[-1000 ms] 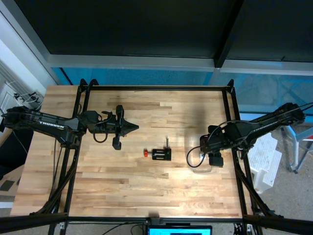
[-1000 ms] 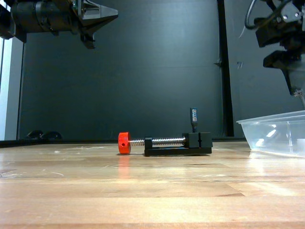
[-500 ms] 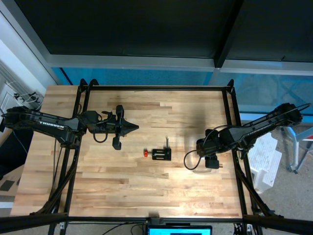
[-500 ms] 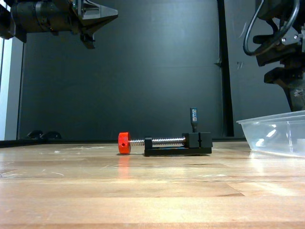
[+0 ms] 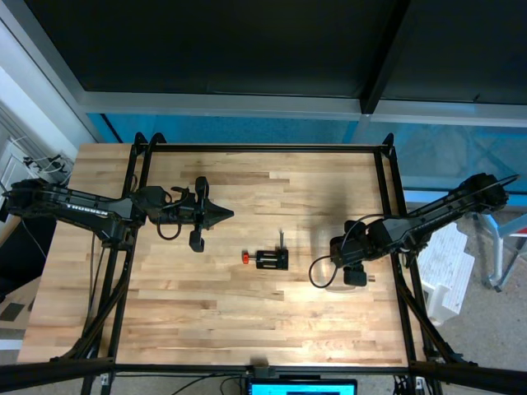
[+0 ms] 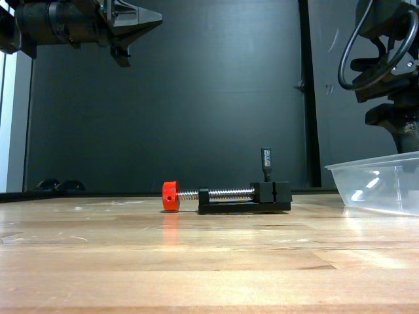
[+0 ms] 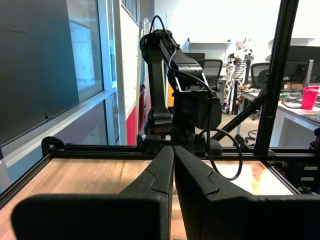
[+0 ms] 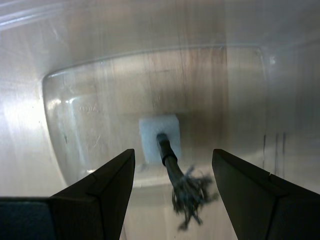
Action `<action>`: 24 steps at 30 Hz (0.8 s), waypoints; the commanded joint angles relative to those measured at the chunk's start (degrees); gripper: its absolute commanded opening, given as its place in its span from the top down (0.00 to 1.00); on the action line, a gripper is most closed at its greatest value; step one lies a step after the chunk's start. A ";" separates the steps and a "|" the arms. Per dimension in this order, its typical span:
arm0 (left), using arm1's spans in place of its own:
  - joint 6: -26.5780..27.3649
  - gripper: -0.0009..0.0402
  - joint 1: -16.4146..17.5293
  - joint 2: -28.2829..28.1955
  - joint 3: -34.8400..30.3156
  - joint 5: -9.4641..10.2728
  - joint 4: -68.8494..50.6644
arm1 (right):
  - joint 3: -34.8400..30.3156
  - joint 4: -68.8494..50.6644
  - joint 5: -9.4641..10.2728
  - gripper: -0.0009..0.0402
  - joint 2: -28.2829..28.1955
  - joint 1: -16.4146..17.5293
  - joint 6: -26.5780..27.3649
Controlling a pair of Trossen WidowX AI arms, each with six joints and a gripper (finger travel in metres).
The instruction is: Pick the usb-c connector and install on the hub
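High view, left to right: the left gripper (image 5: 228,214) is hanging well to the left of the hub (image 5: 272,260) and high above it. Its fingers are pressing together into one closed wedge, as the left wrist view confirms. Judged idle, it is keeping out of the other arm's way.

The hub is lying flat on the table (image 5: 206,329), its red-orange knob (image 6: 170,195) pointing left and its grey stem (image 6: 266,162) standing upright at the right end. Probably it is waiting there as the mating point.

To the right of the hub, the right gripper (image 8: 172,152) is reaching down into the clear tray (image 6: 373,186). Its fingers (image 8: 107,185) are spreading wide on either side of the usb-c connector (image 8: 152,135), apart from it. The connector is resting on the tray floor, a dark cord (image 8: 172,167) with frayed strands trailing from it. This looks like the approach to a pick, with nothing gripped yet.

In the high view the arm is covering the connector. In the low view the tray wall is hiding both it and the fingertips. Whether the fingers are touching the tray floor cannot be told, nor where the hub's port is facing.
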State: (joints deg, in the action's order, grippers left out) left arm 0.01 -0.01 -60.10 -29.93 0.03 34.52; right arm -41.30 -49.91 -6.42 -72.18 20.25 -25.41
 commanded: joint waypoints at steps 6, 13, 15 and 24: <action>0.00 0.98 0.02 0.00 -0.02 -0.02 0.00 | 1.01 3.04 0.22 0.54 -1.22 0.15 0.35; 0.00 0.98 0.00 -0.02 -0.02 -0.02 0.00 | 1.01 2.62 0.22 0.64 -1.22 0.17 0.35; 0.00 0.98 0.02 -0.02 -0.02 -0.02 0.00 | 1.01 2.62 0.24 0.68 -1.22 0.17 0.35; 0.00 0.98 0.00 0.00 -0.02 -0.02 0.00 | 1.01 2.43 0.24 0.81 -1.22 0.26 0.33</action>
State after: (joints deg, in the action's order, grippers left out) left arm 0.03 -0.01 -60.10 -29.93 0.03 34.52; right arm -40.25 -47.48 -6.22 -73.45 20.51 -25.02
